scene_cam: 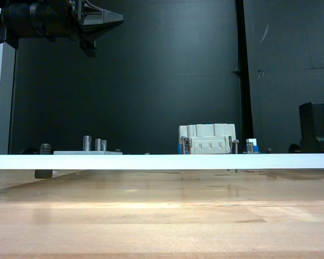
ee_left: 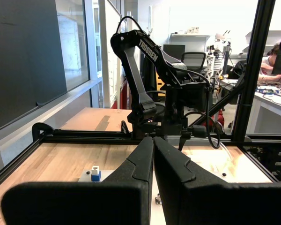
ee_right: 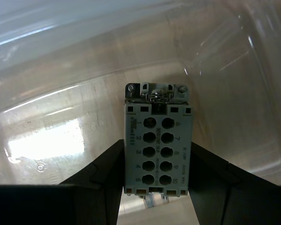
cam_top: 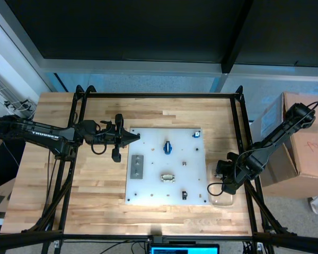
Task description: Remove the HAN10E connector from the taskboard and place in the container
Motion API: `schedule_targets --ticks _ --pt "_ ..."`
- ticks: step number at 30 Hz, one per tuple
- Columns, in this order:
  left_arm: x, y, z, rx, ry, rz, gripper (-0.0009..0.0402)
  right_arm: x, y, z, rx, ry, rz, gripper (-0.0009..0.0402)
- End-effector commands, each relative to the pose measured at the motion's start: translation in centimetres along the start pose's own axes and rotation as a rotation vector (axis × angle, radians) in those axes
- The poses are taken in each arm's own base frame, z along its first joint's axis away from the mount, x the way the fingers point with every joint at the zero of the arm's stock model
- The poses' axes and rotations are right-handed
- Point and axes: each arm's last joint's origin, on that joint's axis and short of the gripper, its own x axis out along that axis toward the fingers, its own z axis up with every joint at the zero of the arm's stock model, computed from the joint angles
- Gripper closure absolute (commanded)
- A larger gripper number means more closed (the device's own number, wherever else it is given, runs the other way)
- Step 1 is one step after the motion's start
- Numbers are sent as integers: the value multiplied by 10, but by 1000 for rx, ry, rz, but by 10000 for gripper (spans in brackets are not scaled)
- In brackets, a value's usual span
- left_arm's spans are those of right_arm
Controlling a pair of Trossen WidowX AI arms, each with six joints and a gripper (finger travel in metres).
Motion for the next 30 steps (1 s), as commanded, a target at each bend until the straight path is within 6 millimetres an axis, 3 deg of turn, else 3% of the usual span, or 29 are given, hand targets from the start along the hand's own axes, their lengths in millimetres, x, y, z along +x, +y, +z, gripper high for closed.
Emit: schedule_targets --ticks 1,10,17,24,30 --pt "0 0 0 0 0 0 393 0 0 -1 -1 4 -1 262" --pt "0 0 0 0 0 0 393 -6 3 2 14 5 11 144" --pt "0 0 0 0 0 0 393 -34 8 11 26 57 -36 42" --pt "0 0 0 0 0 0 393 -68 14 21 45 76 -34 31" --pt "0 0 0 0 0 0 393 -84 17 26 50 71 -19 41"
